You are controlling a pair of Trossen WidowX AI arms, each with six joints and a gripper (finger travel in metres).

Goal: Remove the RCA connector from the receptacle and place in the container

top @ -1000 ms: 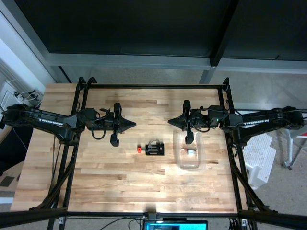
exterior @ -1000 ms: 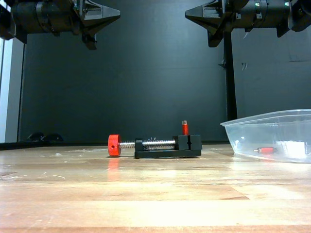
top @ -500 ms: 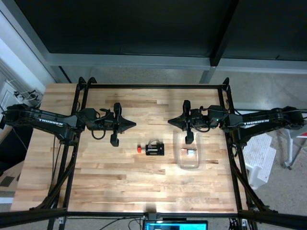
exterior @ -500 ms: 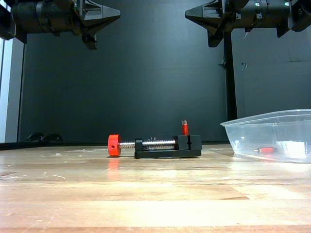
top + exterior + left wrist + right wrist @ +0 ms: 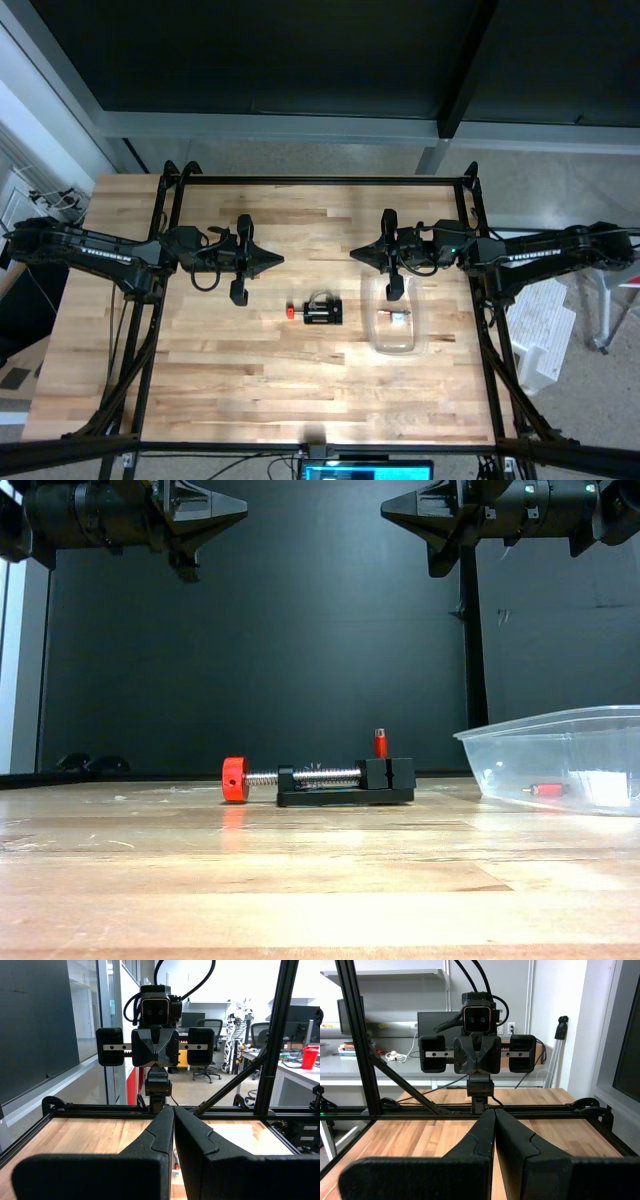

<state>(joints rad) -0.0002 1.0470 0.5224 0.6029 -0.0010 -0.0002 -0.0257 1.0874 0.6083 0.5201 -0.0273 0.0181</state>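
Well, nothing moved: the RCA connector (image 5: 545,789) lies in the container (image 5: 520,729), job likely done; left gripper (image 5: 279,260) and right gripper (image 5: 354,254) hang high, pressed together.

Wooden table (image 5: 250,380) on grey floor (image 5: 300,155), dark wall (image 5: 300,630) behind, perhaps office chairs (image 5: 204,1074) beyond.

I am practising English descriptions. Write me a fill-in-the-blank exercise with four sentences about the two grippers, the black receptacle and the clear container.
1. The left gripper and the right gripper hang high above the table, both with fingers ___.
2. The receptacle has a ___ cap at one end.
3. The container lies nearer to the ___ gripper.
4. In the high view, the receptacle lies to the ___ of the container.
Missing words: shut; red; right; left.
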